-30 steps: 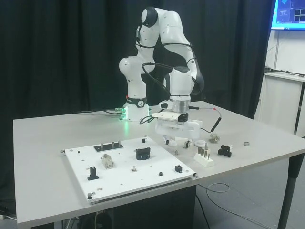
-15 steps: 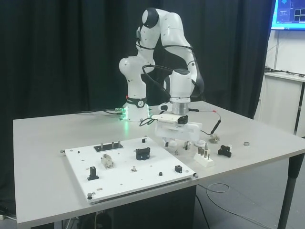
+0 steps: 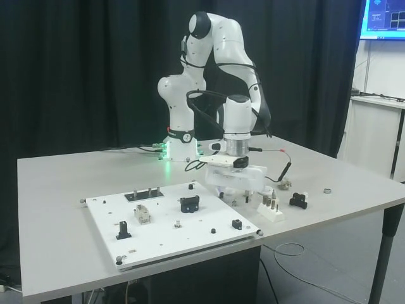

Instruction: Pick BNC.

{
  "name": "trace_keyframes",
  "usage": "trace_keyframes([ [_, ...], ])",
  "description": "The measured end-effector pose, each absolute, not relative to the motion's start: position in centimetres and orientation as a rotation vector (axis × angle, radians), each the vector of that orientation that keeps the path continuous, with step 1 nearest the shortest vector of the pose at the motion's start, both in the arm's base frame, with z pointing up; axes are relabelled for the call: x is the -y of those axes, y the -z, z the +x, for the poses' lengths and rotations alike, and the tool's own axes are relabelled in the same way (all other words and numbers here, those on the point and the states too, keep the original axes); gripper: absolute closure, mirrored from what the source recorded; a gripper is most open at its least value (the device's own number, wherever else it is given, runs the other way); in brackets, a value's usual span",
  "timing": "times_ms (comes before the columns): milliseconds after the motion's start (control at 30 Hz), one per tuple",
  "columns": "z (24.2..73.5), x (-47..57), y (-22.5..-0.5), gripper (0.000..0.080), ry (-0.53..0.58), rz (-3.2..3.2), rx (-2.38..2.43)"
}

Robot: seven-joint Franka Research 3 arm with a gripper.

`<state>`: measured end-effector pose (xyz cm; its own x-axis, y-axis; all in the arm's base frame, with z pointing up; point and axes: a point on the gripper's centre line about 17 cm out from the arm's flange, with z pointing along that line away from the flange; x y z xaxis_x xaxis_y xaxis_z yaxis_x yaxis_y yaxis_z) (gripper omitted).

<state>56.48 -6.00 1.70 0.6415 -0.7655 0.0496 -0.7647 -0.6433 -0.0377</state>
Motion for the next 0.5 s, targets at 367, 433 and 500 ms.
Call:
trace_keyframes([
  [367, 56.44, 6.02, -1.11, 0.0003, 0.088, -2.834, -1.328],
  [433, 56.43, 5.93, -1.01, 0.0003, 0.086, -2.836, -1.325],
  [500, 56.44, 5.85, -0.9, 0.0003, 0.085, -2.838, -1.323],
])
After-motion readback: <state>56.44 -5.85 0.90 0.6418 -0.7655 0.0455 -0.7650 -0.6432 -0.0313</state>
